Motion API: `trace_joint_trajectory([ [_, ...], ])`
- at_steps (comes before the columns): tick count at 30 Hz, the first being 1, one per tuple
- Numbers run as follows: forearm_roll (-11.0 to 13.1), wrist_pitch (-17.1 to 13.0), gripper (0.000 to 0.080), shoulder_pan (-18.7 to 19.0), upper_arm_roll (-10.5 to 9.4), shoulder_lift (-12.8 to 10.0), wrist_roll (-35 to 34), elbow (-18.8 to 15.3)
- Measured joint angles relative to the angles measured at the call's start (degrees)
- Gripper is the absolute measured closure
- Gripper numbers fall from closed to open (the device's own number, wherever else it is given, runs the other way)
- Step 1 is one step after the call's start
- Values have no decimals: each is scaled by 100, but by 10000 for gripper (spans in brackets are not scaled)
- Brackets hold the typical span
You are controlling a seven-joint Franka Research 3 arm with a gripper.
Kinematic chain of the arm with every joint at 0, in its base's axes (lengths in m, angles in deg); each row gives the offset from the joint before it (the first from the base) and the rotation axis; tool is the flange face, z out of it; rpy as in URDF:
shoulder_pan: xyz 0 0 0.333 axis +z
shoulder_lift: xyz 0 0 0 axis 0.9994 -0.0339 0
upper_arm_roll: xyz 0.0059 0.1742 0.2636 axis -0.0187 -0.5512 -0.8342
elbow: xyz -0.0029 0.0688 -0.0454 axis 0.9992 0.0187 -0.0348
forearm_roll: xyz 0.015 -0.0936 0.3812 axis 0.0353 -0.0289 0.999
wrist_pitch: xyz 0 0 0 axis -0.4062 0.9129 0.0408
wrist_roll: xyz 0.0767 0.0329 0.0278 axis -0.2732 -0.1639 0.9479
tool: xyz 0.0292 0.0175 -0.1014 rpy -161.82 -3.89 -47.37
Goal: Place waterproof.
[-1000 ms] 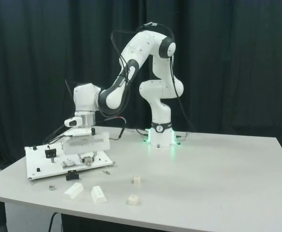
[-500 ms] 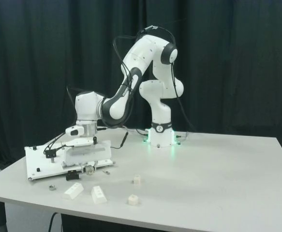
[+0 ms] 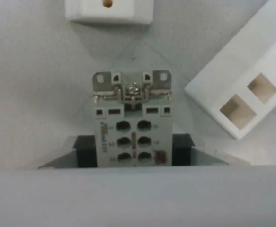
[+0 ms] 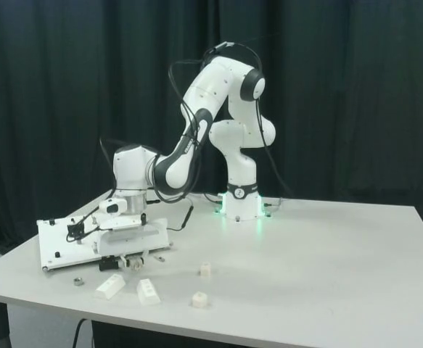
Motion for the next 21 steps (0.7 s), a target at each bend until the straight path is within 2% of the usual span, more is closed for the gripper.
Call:
trace_joint_trajectory([
  [11, 0, -17, 487, -141, -177, -83, 0, 55],
  [21, 0, -49, 487, -151, -191, -113, 0, 64],
])
